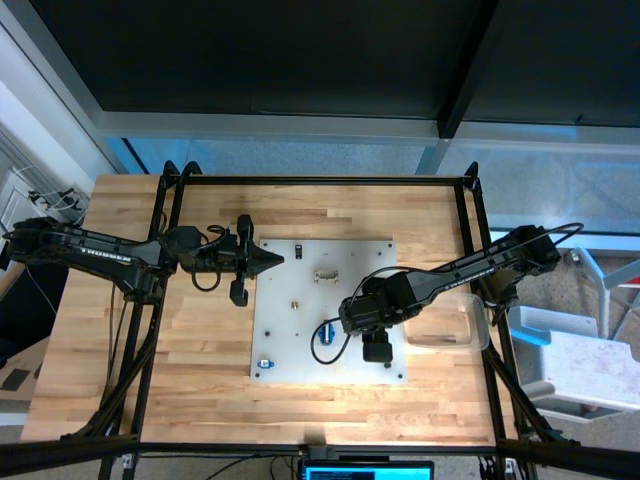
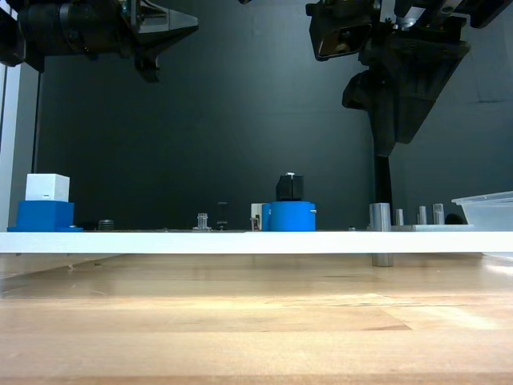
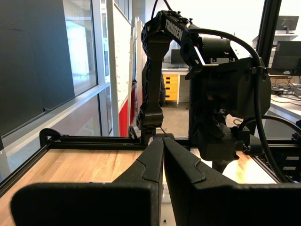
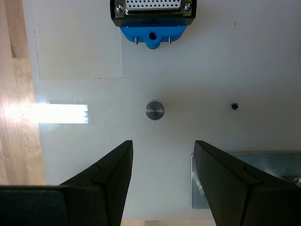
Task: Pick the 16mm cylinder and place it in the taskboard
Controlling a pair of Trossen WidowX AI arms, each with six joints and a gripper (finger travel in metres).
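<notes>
One taskboard, one cylinder upright in it. Right gripper above cylinder, jaws wide, empty. Left gripper raised at taskboard's left edge, jaws together.

grippers: 2 (left gripper beside taskboard, right gripper above it)
taskboard: 1
clear bin: 1

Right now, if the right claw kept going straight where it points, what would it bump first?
Probably the metal cylinder standing in the white taskboard, straight ahead of the open right claw; depth is unclear. The left claw, shut, hangs high by the board's left edge.
</notes>
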